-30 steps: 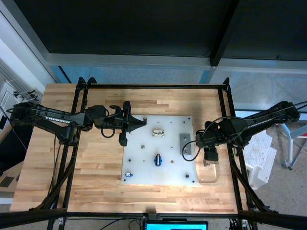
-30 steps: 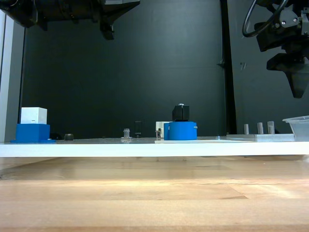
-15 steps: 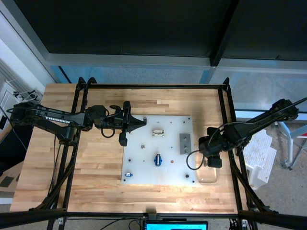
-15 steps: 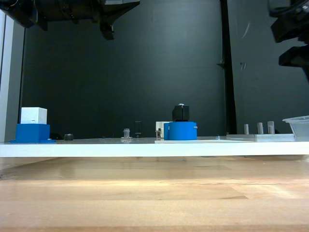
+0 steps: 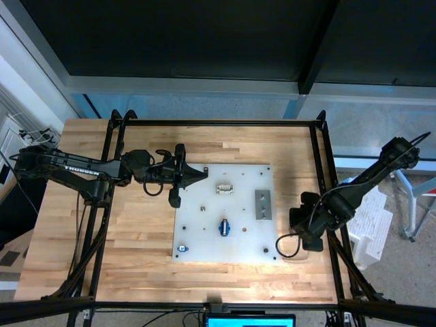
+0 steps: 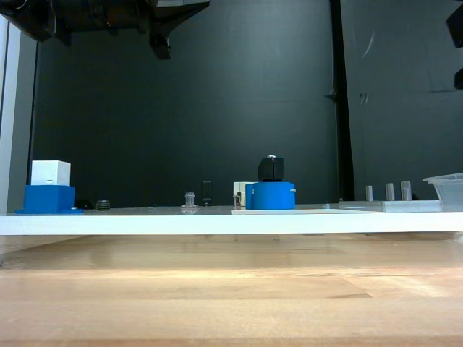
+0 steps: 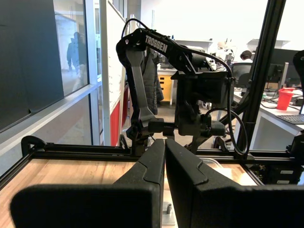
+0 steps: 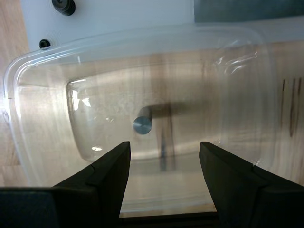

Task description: Pick the 16mm cylinder and install on the taskboard

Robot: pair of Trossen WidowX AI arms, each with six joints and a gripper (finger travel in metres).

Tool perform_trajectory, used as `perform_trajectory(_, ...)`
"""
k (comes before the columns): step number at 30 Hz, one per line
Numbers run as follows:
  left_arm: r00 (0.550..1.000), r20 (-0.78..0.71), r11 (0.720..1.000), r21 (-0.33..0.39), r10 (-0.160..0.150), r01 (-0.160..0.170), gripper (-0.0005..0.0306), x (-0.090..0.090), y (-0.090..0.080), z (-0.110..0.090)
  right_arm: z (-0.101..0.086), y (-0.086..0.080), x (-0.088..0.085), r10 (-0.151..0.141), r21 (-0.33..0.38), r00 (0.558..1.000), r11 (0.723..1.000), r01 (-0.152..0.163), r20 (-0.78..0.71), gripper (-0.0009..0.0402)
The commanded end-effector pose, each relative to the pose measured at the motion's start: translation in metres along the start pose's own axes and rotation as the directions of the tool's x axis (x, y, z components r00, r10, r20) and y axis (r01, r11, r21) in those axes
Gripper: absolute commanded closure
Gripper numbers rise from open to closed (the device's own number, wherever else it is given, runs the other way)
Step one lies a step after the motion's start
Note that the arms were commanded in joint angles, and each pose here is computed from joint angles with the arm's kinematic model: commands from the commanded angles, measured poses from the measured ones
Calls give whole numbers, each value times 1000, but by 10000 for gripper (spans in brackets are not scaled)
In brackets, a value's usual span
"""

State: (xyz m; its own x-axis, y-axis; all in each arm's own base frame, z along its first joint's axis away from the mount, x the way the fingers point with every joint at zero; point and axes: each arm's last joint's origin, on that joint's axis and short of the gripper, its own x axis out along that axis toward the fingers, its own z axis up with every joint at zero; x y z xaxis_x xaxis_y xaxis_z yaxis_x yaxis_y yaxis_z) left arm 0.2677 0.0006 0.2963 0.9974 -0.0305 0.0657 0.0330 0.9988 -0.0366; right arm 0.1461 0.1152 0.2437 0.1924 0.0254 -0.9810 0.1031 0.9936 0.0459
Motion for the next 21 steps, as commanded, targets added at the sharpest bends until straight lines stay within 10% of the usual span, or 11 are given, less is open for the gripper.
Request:
perform_trajectory(1,1000,0,1000,0,0,0,300,0,0,0,-4,7,1,-1,-10,1000,1000,1,6,192)
perform_trajectory(21,1000,1,1000,0,0,0,300,0,0,0,-4,25,20,-37,-57,999,998,38,11,192)
